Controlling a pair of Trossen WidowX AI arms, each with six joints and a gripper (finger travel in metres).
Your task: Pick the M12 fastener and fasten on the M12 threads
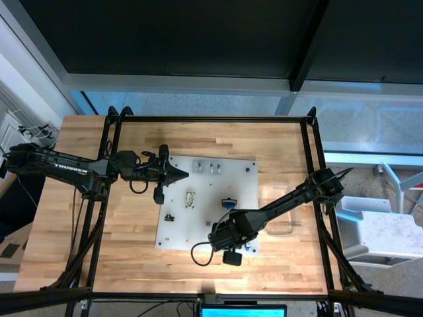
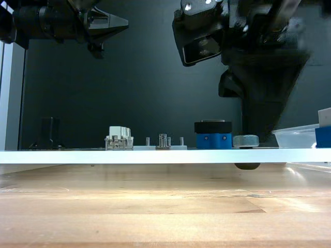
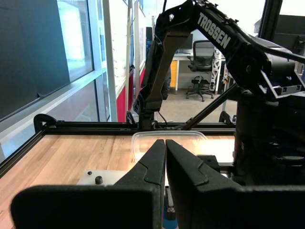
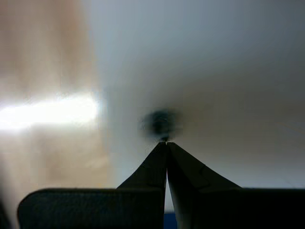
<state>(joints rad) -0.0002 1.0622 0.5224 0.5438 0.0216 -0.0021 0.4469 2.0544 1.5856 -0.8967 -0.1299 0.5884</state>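
1. M12 fastener [image 2: 245,140]: lying flat at board level by the near right edge of the white board [image 1: 244,172]. No ribs of the M12 threads visible beneath. On its stud or not: cannot tell.
2. Right gripper [image 4: 166,142]: low over the fastener, fingers together.
3. Judged step: threading. Align vertically, turn squarely and press lightly to avoid cross-threading.
4. Left gripper [image 3: 165,141]: fingers together, raised over the board's far left edge.
5. Wooden table [image 1: 86,218] beneath, clear tray [image 2: 297,135] off the board's right edge, glazed office beyond.

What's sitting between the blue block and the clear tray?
In the low view, a grey nut, just below the right gripper. The left gripper hangs over the board's far left part.
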